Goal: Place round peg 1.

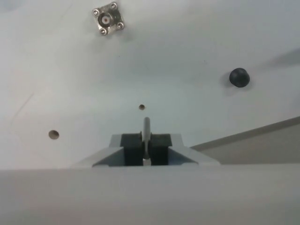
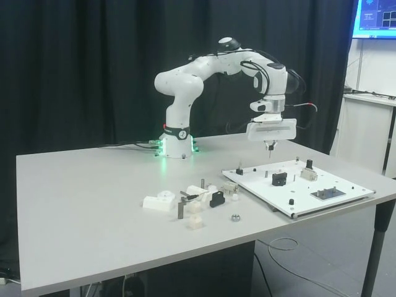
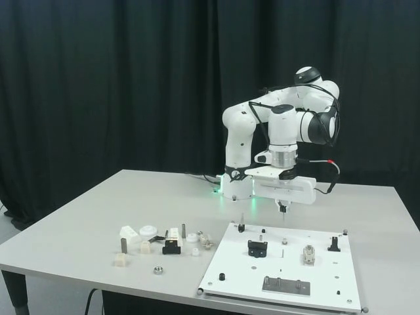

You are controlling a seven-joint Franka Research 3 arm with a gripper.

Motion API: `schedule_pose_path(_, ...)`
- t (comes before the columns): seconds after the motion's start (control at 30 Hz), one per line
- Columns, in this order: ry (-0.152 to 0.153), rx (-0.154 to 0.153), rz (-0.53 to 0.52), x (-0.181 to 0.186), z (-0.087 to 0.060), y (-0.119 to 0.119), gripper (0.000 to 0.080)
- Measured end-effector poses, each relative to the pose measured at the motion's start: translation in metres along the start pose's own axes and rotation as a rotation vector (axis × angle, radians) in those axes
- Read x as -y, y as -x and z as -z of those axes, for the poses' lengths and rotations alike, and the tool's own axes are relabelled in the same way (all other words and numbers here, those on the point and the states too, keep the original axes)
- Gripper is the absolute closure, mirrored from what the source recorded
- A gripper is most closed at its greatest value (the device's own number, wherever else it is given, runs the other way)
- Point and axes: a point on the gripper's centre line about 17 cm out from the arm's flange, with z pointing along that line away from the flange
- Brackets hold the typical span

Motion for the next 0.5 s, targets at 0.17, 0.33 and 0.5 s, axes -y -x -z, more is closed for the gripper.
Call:
schedule_pose_path(0.17,0.000,0.000,0.000,0.0001,0.0000,-0.0001,0.0772)
schedule_pose_path(0.33,0.000,-0.001,0.000,0.0000,0.0001,-0.0003,0.0772)
schedule_pose_path(0.5,0.001,-0.010,0.000,0.0000,0.0009,-0.0027,0.0772)
